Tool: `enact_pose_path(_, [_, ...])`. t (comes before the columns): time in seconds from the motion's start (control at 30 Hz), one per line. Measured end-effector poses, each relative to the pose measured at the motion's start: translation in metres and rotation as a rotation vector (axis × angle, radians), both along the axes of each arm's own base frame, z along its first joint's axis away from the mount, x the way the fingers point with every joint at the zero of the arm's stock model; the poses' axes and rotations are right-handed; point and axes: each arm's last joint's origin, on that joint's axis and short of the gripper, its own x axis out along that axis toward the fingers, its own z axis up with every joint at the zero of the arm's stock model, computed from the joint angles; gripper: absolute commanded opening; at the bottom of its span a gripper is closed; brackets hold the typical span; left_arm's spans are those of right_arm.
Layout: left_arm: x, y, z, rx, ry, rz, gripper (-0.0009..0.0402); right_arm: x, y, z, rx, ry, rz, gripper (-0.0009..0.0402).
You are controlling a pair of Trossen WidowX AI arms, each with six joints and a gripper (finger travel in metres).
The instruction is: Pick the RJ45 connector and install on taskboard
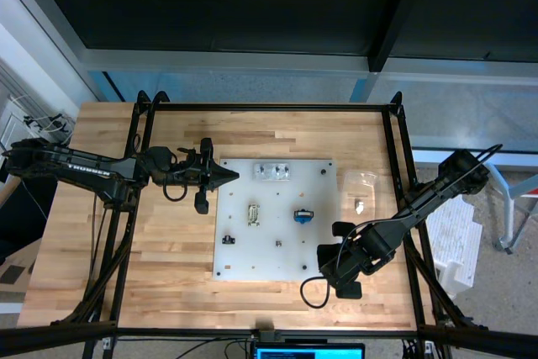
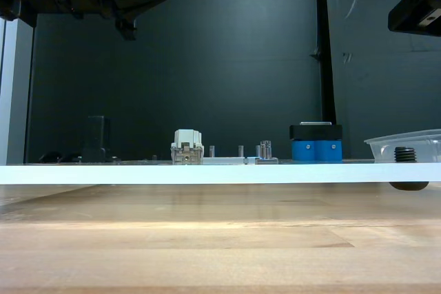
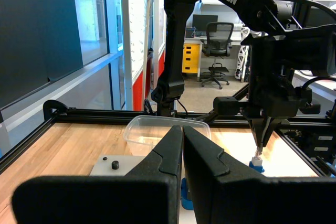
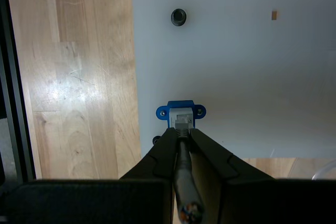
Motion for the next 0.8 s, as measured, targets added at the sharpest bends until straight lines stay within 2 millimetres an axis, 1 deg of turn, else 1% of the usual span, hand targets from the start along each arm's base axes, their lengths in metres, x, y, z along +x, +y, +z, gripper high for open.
enact_pose_path(0.8, [0.0, 0.0, 0.0, 0.0, 0.0, 0.0, 0.0, -0.004, -0.001, -0.016, -0.002, -0.008, 0.003, 0.0])
